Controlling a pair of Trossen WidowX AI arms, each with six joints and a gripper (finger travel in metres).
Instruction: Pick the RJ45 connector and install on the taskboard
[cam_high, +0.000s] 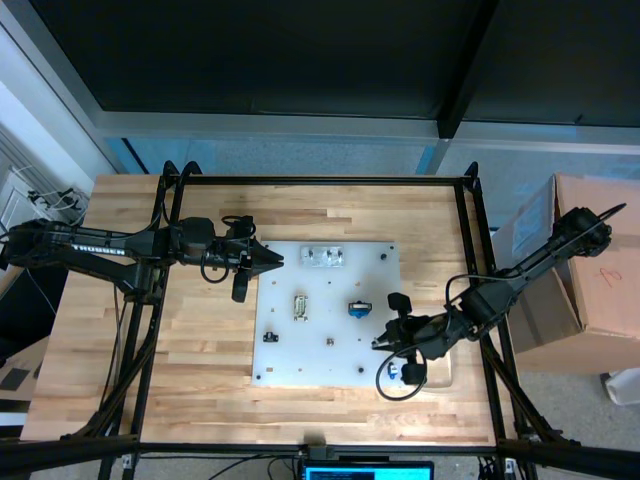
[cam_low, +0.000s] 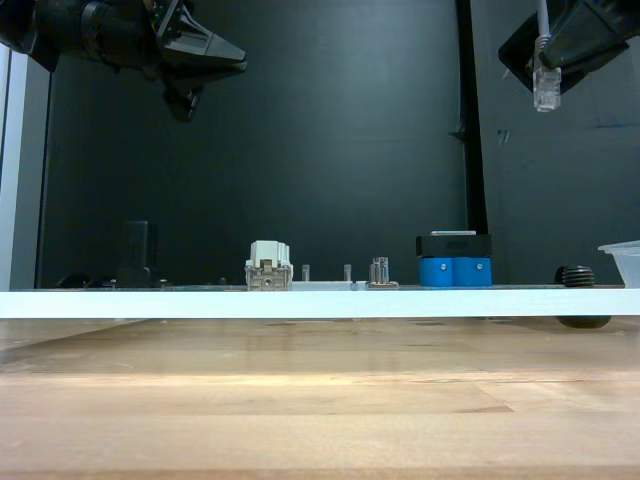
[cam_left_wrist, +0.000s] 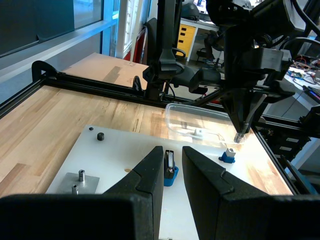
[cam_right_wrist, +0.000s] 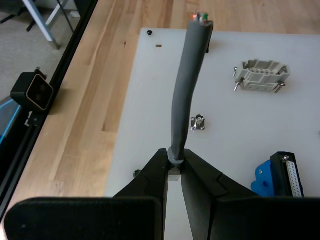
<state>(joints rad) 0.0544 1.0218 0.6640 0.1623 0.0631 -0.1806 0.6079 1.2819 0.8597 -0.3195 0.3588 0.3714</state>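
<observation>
**RJ45 connector** (cam_low: 545, 88): clear plug, held in the right gripper (cam_right_wrist: 175, 164), whose fingers are clamped on the plug body from both sides. A grey cable stub (cam_right_wrist: 187, 85) runs out from between the fingers, and its cut end shows coloured cores. In the low view the plug hangs nose down, high above the taskboard (cam_high: 300, 360). It touches nothing and is clear of any seat.

**Right gripper:** over the near right part of the taskboard, pointing down. From the left wrist view its tip stands near a small blue mount (cam_left_wrist: 228, 157) carrying a pale block, close to the board's edge and next to the clear tray (cam_left_wrist: 190, 117). Judgement: this mount is probably the RJ45 socket, but the opening cannot be made out.

**Other fittings on the board:**
- D-sub connector (cam_right_wrist: 287, 177) on a blue block.
- Beige multi-pin rectangular connector (cam_right_wrist: 261, 75).

**Left gripper** (cam_left_wrist: 172, 150): raised over the left edge of the taskboard towards its far corner. Its fingers are parted by a narrow gap and hold nothing.

**Progress:**
- Done: the pick. The plug is secured and lifted, nose towards the board.
- Not yet begun: insertion.
- Left to do, as judged: bring the plug over the socket mouth, square it up, lower it and press it home. Alignment looks like the critical part, since the plug is small and sits between the fingers.
</observation>
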